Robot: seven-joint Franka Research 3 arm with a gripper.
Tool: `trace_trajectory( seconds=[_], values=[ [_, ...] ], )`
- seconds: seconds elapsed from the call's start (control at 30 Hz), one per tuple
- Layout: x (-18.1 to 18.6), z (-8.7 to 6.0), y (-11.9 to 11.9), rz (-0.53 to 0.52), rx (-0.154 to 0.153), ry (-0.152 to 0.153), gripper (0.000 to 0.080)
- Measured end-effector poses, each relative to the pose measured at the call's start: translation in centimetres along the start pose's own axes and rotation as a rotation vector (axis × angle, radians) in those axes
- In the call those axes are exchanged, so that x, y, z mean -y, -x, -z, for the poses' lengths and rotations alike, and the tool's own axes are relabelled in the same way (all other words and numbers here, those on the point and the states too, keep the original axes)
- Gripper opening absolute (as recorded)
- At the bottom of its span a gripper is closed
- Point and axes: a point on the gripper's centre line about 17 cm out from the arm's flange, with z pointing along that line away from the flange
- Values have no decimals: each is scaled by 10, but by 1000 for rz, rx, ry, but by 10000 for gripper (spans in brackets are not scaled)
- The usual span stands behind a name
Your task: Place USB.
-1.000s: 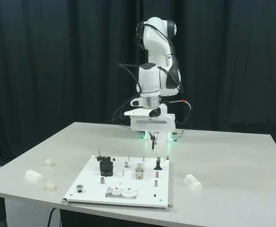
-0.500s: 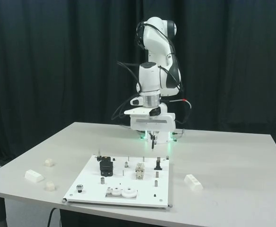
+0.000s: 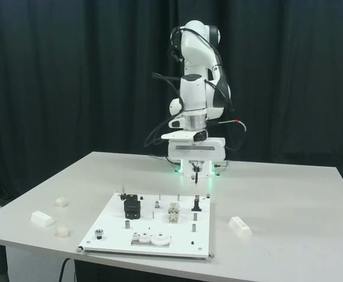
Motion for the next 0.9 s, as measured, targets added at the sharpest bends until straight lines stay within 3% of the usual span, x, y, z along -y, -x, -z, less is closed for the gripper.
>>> trace_trajectory(
  seconds=[0.47,0.9],
  values=[
    [44,-6,10,21,-13,14,26],
    [67,-32,16,29,-14,43,26]
  ],
)
